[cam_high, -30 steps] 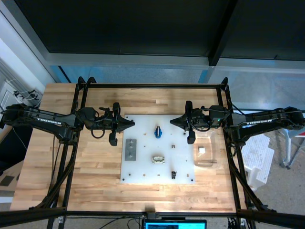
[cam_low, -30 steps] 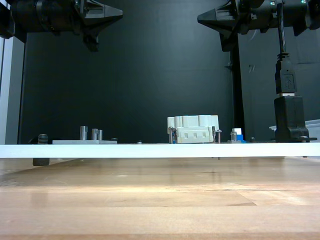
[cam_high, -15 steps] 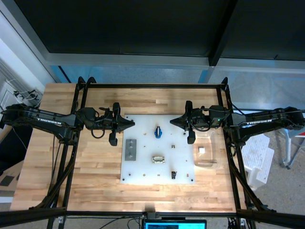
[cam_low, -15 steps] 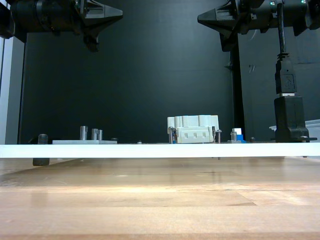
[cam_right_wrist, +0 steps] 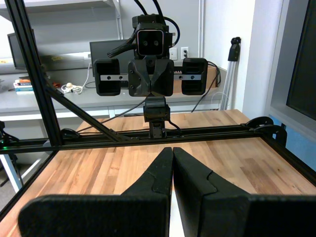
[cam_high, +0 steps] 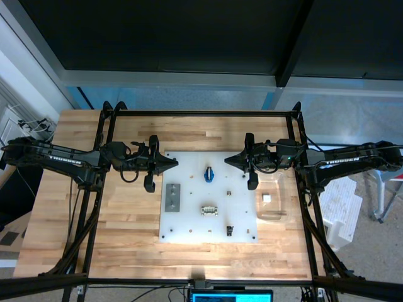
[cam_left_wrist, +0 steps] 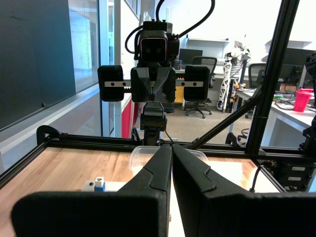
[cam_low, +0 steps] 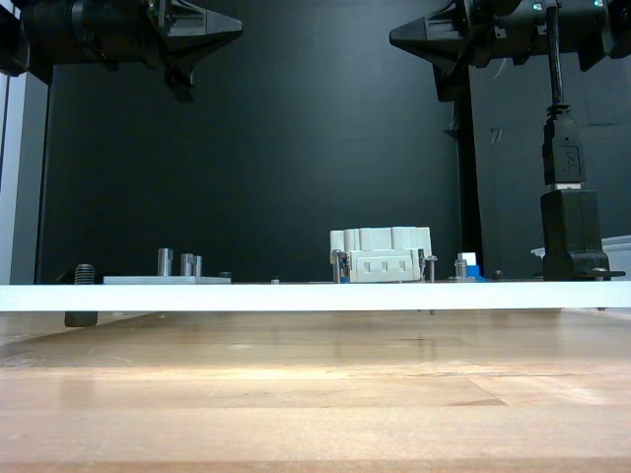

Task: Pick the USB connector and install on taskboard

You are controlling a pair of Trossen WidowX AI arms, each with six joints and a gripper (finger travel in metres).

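Cube (cam_high: 267, 198) in tray (cam_high: 273, 218), left tool (cam_high: 175, 162), right tool (cam_high: 227, 158) aloft

My right end effector (cam_right_wrist: 172, 150) reaches level above the wooden counter (cam_right_wrist: 256, 168), its two black fingers pressed together with only a thin seam between them. Directly opposite, the left end effector (cam_right_wrist: 150, 79) faces me, raised above the counter, its fingers likewise meeting; a black frame rail (cam_right_wrist: 207, 131) runs along the counter's far edge.

Wooden table (cam_high: 126, 251), dark wall (cam_low: 296, 148) behind; office chairs (cam_left_wrist: 201, 106), desks (cam_left_wrist: 291, 111) beyond.
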